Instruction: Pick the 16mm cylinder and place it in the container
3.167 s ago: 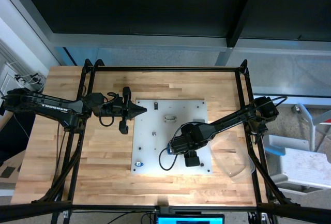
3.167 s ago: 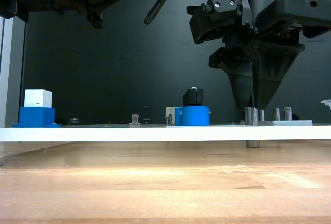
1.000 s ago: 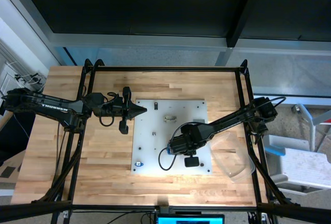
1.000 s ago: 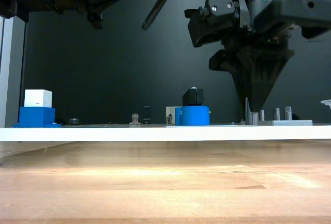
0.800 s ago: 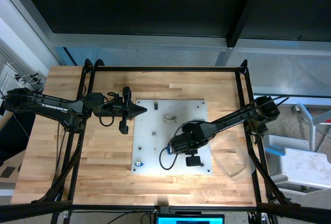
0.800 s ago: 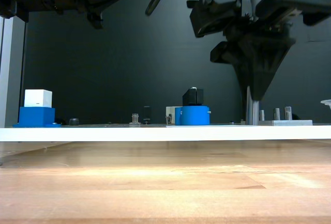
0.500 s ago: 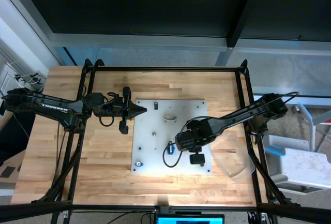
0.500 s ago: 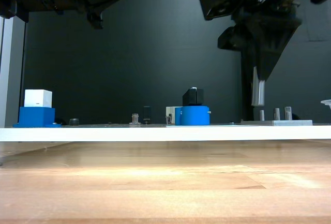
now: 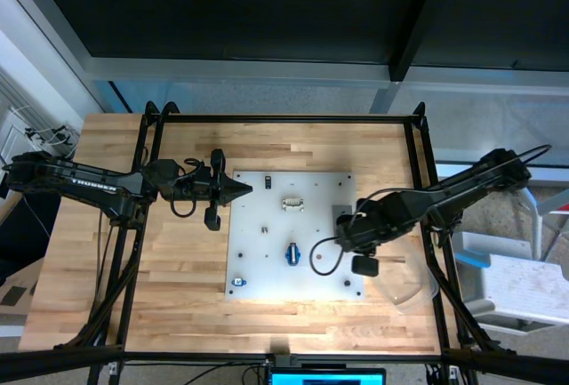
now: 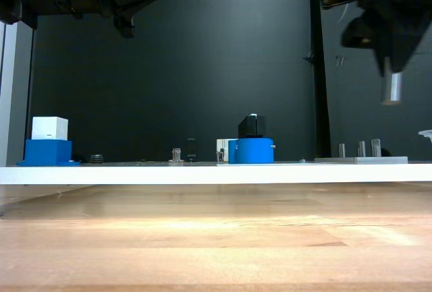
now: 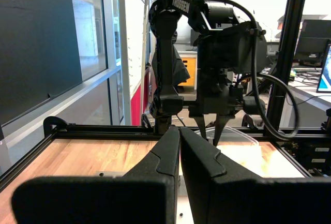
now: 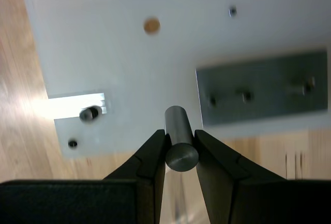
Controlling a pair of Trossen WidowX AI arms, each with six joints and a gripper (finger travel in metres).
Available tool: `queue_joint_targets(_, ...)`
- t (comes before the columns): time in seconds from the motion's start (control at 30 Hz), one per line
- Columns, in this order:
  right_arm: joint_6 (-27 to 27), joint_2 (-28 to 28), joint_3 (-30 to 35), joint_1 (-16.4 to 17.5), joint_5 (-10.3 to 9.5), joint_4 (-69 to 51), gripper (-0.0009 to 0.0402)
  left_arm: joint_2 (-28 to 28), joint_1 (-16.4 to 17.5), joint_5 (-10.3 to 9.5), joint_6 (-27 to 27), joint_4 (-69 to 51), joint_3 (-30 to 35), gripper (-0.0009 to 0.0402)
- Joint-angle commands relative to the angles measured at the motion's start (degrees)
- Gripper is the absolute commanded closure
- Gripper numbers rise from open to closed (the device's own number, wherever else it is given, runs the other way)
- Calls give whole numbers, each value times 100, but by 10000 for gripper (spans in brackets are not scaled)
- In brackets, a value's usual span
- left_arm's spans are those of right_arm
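Right gripper: the right gripper (image 9: 354, 244) hung over the right-hand edge of the white task board (image 9: 267, 252), its fingers (image 12: 150, 154) pinching the 16mm cylinder (image 12: 178, 136) from both sides
16mm cylinder: the silver-grey peg stood upright in that grasp, its lower end poking out below the fingertips, well above the board as the low view showed it
Container: the clear container (image 9: 409, 294) sat on the wooden surface (image 9: 160, 269) just off the board's near right corner, close to the right gripper but apart from it, with the cylinder not inside it
Left gripper: the left gripper (image 9: 243, 188) was held high by the board's far left corner, pointing inward, its fingers (image 11: 168, 149) pressed together with nothing between them
Board: a blue part (image 9: 292, 253) stood near the middle, while a flat grey block (image 12: 264, 87) carrying three small pegs lay by the right edge, just beside the spot under the held cylinder
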Motion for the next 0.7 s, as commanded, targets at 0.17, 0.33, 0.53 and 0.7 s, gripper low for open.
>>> queue_joint_targets(0.17,802,-507,-551,293,-807,-160,354,2,0,2,0,0,2,393)
queue_joint_targets(0.33,1058,-566,-887,463,-1495,-155,354,2,0,2,0,0,2,393)
queue_joint_targets(0.53,1051,-566,-1327,483,-1792,297,354,2,2,2,0,0,2,393)
queue_joint_targets(0.7,1047,-555,-1670,483,-1790,662,354,2,2,2,0,0,2,393)
